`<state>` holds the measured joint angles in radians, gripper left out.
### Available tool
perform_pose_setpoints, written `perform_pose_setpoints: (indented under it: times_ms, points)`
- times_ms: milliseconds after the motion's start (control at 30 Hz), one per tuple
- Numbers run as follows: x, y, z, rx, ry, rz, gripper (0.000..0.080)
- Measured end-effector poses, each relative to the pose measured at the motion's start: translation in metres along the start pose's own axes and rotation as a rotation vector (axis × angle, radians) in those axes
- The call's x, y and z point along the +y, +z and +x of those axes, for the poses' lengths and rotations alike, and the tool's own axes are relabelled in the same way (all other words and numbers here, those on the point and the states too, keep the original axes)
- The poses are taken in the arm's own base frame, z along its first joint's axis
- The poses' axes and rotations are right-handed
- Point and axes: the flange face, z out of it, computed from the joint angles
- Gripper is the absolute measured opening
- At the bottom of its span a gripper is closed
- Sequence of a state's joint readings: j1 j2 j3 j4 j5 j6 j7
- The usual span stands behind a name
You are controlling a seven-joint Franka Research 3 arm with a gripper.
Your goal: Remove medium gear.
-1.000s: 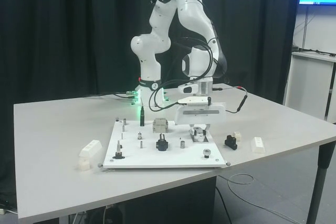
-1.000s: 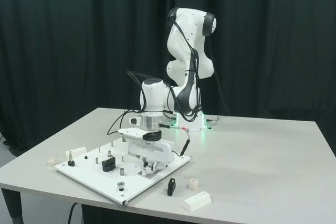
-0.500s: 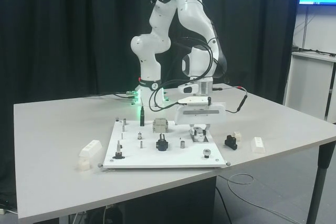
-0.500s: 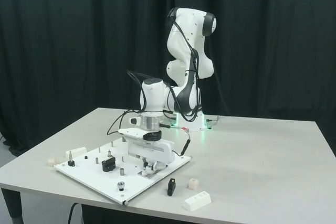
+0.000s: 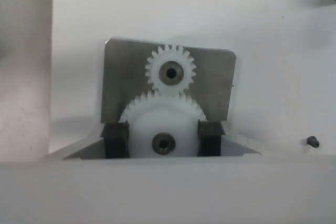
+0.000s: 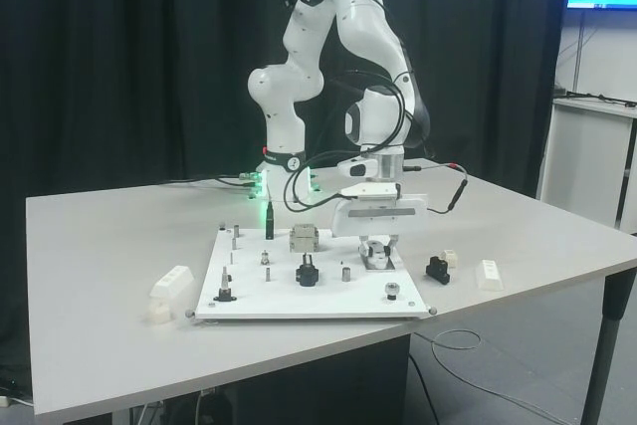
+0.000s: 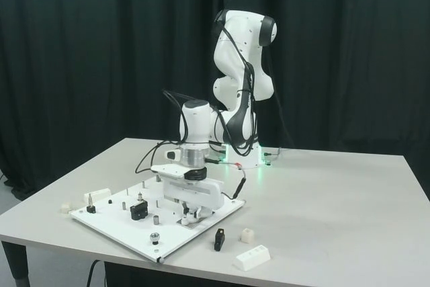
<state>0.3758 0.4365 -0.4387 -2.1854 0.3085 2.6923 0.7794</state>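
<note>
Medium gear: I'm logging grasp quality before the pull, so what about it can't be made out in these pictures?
- Wrist view: the medium gear's lower half is hidden by the gripper body.
- Its flanks are covered by the black fingers.
- Both room views: the gear is too small, under the hand.

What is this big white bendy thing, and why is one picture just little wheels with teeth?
The bendy thing is a robot arm bolted on a grey table. Two pictures come from cameras in the room. The third comes from a camera on the arm's wrist, looking straight down. The toothed wheels are gears. The gripper, the arm's hand with two black fingers, sits either side of the medium gear, touching it or very nearly. A small gear meshes with it. Both sit on a grey plate on a white board that carries other small parts.
</note>
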Motion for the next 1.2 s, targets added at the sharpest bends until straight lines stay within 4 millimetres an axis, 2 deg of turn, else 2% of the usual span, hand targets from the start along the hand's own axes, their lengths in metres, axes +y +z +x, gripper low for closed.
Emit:
perform_pose_setpoints:
  times_ms: [400,867,1200]
  points:
    - [0.0000,-0.0007,0.0001,-0.001,0.075,0.000,0.0278]
    - [-0.0006,-0.0014,-0.0002,0.002,-0.050,-0.002,0.0278]
    - [-0.0004,-0.0024,0.0002,-0.001,0.032,-0.002,0.0278]
